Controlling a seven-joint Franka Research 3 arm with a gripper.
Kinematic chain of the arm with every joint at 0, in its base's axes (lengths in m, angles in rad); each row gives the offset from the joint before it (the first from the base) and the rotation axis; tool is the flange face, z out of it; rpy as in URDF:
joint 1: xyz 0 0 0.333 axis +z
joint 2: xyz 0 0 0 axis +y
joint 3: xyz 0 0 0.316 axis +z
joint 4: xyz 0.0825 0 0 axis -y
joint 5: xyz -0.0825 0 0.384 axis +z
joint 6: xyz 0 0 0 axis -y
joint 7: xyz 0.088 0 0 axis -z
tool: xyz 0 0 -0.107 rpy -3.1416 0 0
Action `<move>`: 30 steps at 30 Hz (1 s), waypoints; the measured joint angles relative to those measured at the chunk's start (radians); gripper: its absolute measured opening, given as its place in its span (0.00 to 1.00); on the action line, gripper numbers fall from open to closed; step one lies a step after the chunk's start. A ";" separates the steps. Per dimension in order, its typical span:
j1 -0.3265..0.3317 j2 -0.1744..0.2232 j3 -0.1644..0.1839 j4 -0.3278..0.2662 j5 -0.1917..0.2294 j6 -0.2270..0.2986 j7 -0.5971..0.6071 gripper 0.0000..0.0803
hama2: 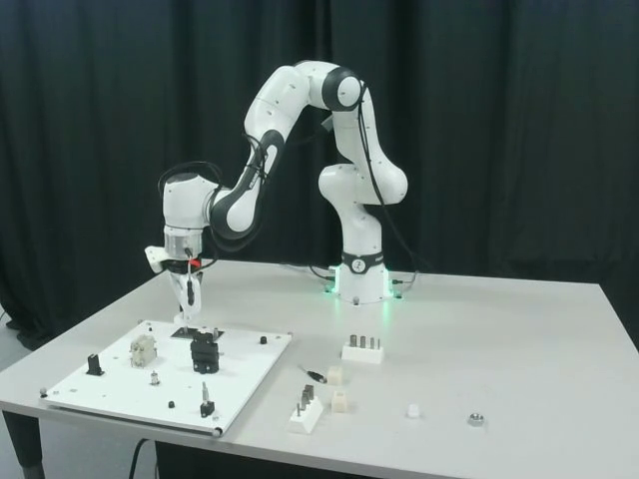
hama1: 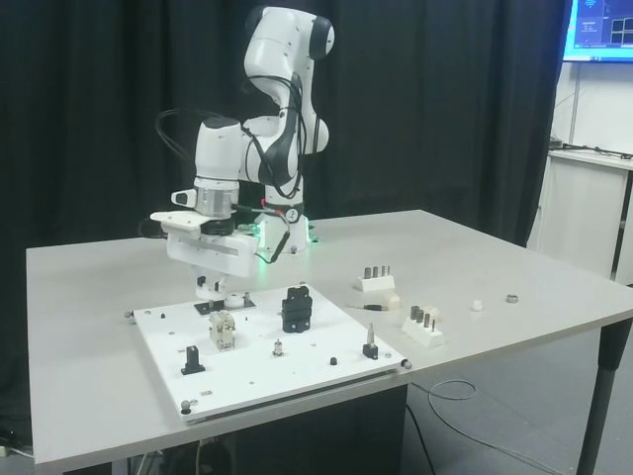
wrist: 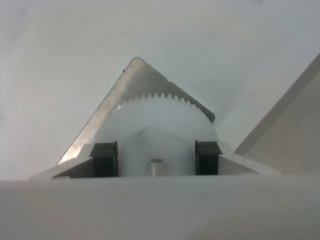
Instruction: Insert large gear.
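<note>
One gear: large gear (wrist: 162, 127), white, toothed, held flat between the fingertips.
Fingers: black pads (wrist: 105, 158) clamped on opposite sides of its hub.
Gripper (hama1: 211, 289): hovering low above the metal plate (wrist: 131, 82).
Bore: faces straight down toward the white board (hama1: 297, 371).

wrist cam: close, down | 2 room cams: far, share arm (hama1: 267, 119) + table (hama1: 475, 257)

Black fixture (hama1: 298, 309) near tool (hama1: 212, 289)

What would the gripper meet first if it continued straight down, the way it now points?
Probably the small grey metal plate on the white board: the gripper, shut on the large gear, hangs right above it. The depth is unclear.
</note>
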 joint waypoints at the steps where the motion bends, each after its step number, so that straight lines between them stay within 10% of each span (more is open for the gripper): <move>1: 0.000 0.002 0.000 0.000 0.001 0.000 0.000 0.41; 30: 0.000 0.022 0.003 0.000 0.032 0.022 -0.046 0.41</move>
